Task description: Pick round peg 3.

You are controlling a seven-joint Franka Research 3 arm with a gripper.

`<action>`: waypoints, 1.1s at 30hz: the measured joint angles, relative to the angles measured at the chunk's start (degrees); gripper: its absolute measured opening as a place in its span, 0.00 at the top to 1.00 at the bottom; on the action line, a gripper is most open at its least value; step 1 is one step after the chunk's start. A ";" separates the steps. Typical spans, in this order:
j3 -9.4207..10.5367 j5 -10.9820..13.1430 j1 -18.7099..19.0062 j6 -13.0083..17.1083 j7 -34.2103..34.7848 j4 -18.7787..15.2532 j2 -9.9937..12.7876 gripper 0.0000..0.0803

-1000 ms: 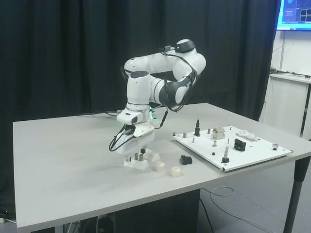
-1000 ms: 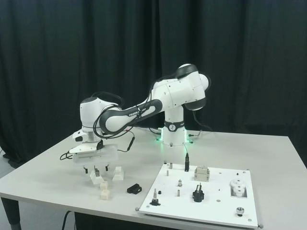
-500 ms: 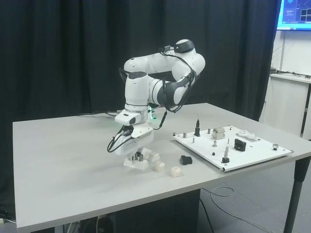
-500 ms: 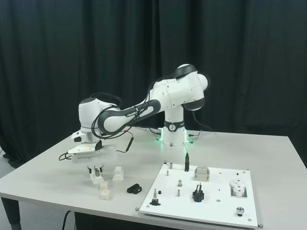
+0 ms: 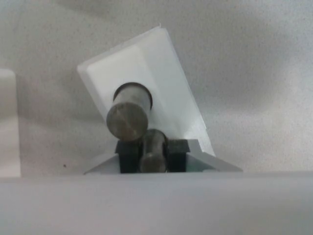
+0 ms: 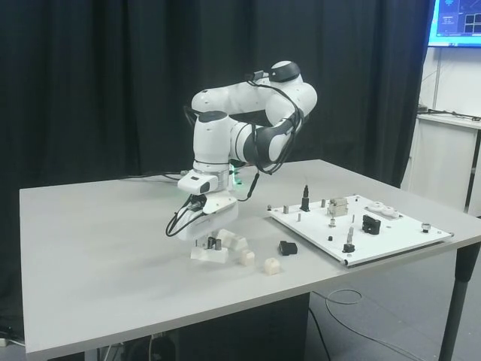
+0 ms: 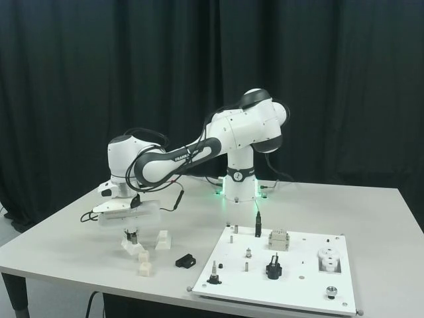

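Observation:
In the wrist view my gripper is shut on a small grey round peg, held upright between the black fingertips. Below it lies a white holder block with a thicker grey peg still standing in it. From the first room view the gripper hangs just above that holder near the table's front. The second room view shows the gripper a little above the same holder.
Three more white blocks and a small black part lie beside the holder. A white board carrying several pegs and fittings sits to the right. The table's front edge is near.
The gripper has risen slightly off the holder block, carrying the small peg up with it. The blocks and the board have not moved.

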 joint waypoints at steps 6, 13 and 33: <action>-0.01 0.00 -0.02 0.00 0.23 0.03 -0.02 0.86; -0.43 0.00 -0.03 -0.43 0.79 0.04 -0.13 0.86; -5.70 -0.03 0.17 -7.74 1.53 0.63 -0.27 0.86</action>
